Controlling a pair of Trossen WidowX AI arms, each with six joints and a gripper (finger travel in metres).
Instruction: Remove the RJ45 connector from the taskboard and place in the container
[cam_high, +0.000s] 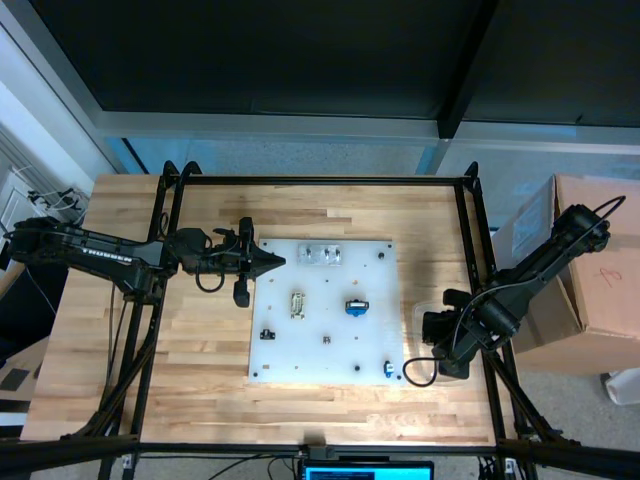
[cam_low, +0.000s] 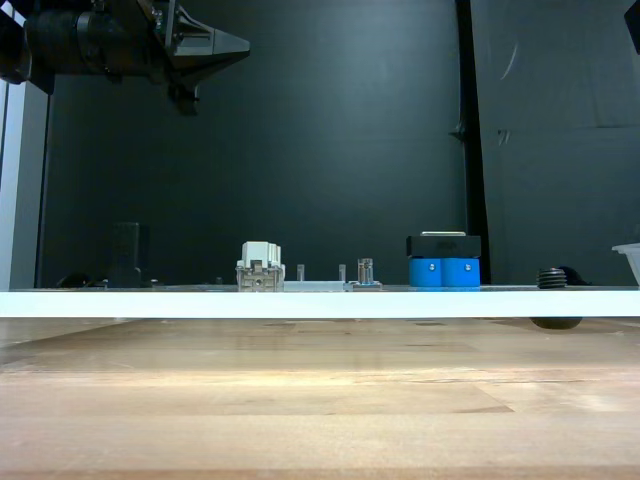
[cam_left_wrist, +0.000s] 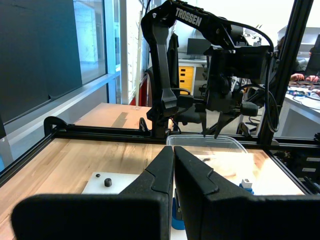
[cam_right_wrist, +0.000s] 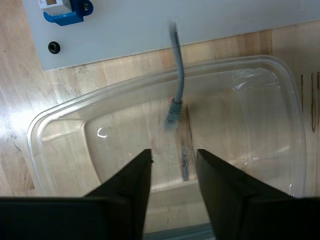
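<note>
One RJ45 connector (cam_right_wrist: 173, 112), blurred, on its grey cable, is loose within the clear container (cam_right_wrist: 33, 131) by the taskboard's (cam_right_wrist: 150, 25) right edge. The right gripper (cam_right_wrist: 173, 152) hangs above, fingers spread. The left gripper (cam_left_wrist: 173, 150), fingers pressed together, hovers over the taskboard's left edge.

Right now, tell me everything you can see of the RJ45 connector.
The RJ45 connector is a grey plug on a grey cable, held by neither gripper. It shows over the clear container, cable trailing across its rim toward the taskboard; resting or not, I cannot tell. The right gripper hangs open above it; the left gripper, shut, is over the taskboard's left edge.
</note>
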